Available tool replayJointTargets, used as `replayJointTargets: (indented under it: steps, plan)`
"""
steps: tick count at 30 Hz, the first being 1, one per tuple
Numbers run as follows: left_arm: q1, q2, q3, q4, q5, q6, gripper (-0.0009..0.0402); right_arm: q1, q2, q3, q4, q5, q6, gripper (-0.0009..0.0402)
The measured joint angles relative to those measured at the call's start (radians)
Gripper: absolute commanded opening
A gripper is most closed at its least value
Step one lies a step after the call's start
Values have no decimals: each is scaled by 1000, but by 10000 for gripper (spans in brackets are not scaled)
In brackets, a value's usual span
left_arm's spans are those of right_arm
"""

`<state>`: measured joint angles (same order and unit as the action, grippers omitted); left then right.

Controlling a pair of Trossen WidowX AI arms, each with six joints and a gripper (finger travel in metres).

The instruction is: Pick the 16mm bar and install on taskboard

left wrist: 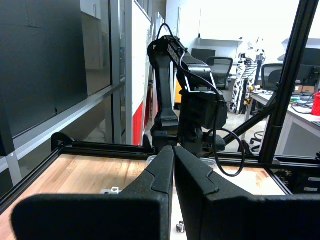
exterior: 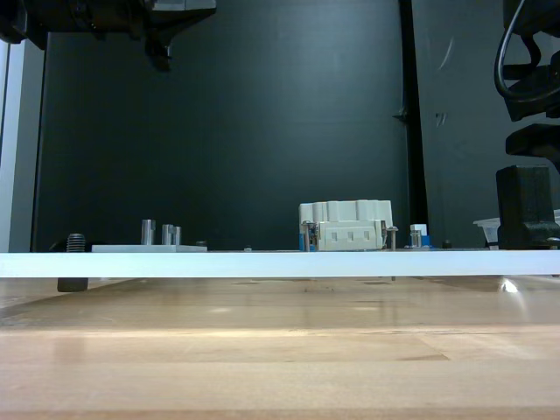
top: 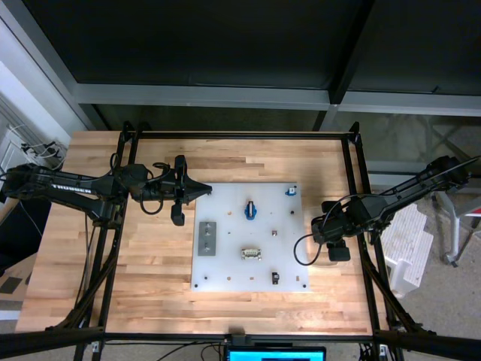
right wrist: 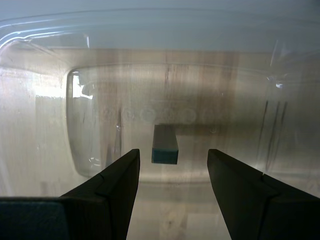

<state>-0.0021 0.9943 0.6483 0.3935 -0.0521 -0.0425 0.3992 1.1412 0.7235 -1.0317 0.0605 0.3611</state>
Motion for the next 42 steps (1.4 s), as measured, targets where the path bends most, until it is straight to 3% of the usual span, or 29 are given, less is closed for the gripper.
replayJointTargets:
  steps: [24, 42]
  plan:
    - [0, 0, 0, 0, 0, 0, 0, 20, 0, -101, 132, -1, 51, 181]
    - [0, 0, 0, 0, 0, 0, 0, 22, 0, -107, 129, -1, 50, 80]
